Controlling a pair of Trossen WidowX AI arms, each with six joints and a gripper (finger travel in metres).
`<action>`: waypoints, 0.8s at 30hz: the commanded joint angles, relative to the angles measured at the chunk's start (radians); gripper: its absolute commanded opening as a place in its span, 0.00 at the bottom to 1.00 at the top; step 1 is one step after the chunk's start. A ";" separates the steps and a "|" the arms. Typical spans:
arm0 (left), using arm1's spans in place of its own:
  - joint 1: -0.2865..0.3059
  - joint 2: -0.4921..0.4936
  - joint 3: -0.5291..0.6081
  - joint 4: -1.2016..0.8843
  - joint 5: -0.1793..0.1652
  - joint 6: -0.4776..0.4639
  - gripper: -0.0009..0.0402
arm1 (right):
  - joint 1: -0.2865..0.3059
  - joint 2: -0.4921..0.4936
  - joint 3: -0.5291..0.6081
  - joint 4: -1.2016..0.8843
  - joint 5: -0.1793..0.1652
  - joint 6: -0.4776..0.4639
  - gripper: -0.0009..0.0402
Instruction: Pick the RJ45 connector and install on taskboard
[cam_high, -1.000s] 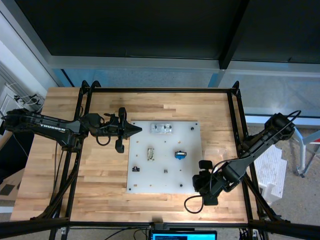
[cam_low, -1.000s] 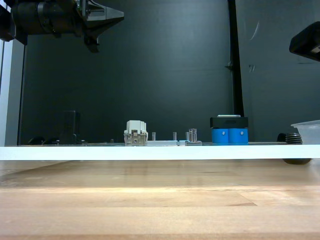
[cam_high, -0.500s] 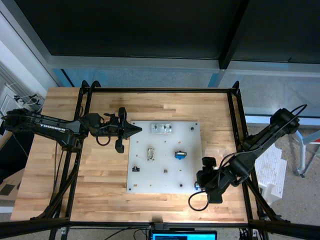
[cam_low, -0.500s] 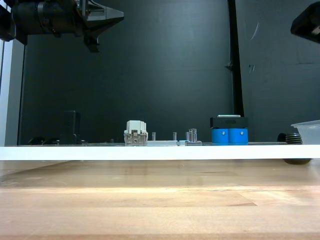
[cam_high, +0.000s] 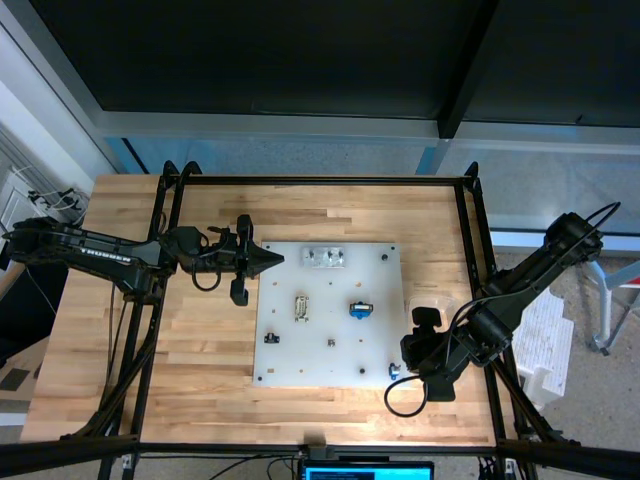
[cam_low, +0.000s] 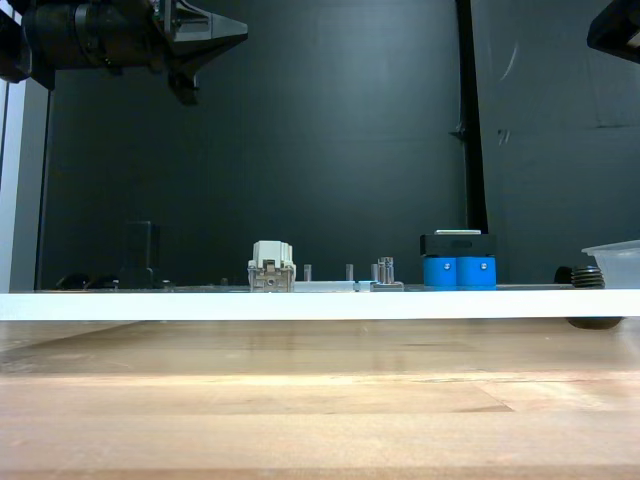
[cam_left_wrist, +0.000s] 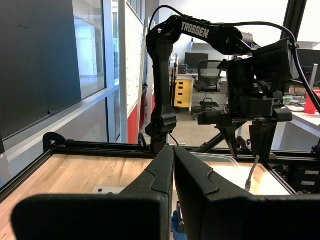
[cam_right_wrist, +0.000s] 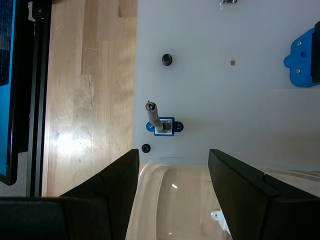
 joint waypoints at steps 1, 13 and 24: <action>0.000 0.000 0.000 0.000 0.000 0.000 0.02 | 0.000 0.000 -0.001 -0.005 0.000 -0.001 0.49; 0.000 0.000 0.000 0.000 0.000 0.000 0.02 | -0.144 -0.114 -0.001 -0.055 0.001 -0.072 0.49; 0.000 0.000 0.000 0.000 0.000 0.000 0.02 | -0.464 -0.229 -0.001 -0.029 0.028 -0.356 0.49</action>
